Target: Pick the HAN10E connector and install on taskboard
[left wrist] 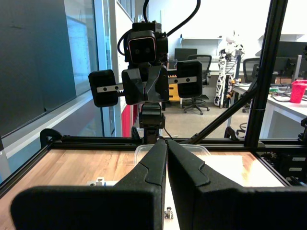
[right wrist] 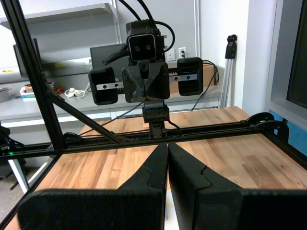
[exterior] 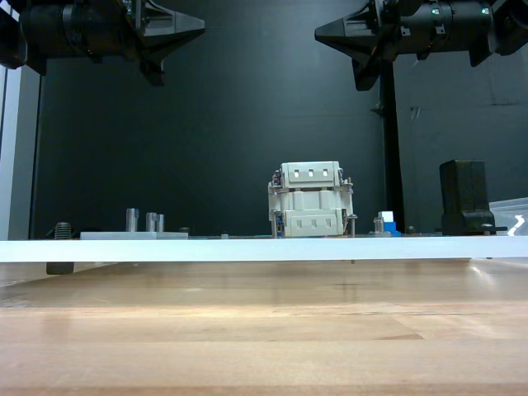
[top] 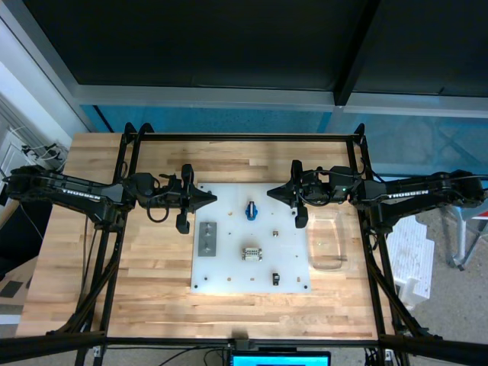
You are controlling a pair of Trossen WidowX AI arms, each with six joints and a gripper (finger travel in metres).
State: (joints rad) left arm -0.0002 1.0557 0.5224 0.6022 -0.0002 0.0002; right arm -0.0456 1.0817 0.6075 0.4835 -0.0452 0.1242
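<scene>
A pale wooden tabletop (top: pixel 114 252) carries the rig inside a black metal frame (top: pixel 244 137), with a dark wall behind it. The large flat white square taskboard (top: pixel 229 271) lies in the middle.

At the left, the left gripper (top: pixel 212 199) hangs well above the board's far left corner and points inward. Its fingers (left wrist: pixel 153 163) are pressed together with nothing between them.

On the board's left part sits one plain grey metal block (top: pixel 207 238). Right of it, toward the near edge, stands the one small beige-grey rectangular HAN10E connector (top: pixel 252 254) with its silvery ends. From table height it shows as two stacked tiers resting on the plate. Whether it is seated in a mount cannot be told.

Beyond it, toward the far edge, is one small blue knob-like piece (top: pixel 252 210). One small black part (top: pixel 276 276) stands near the board's front right.

The right gripper (top: pixel 271 192) hovers above the board's far right part and faces the left one. Its fingers (right wrist: pixel 184 172) are likewise closed on nothing. One clear plastic tray (top: pixel 328 263) lies just beside the board's right edge.

The coming move turns on this: the connector lies below both pairs of fingers and toward the near edge, between the two arms. Neither arm looks clearly nearer. Its long axis seems to run across the board from left to right, though only slightly. Either arm would likely need to part its fingers and come down.
</scene>
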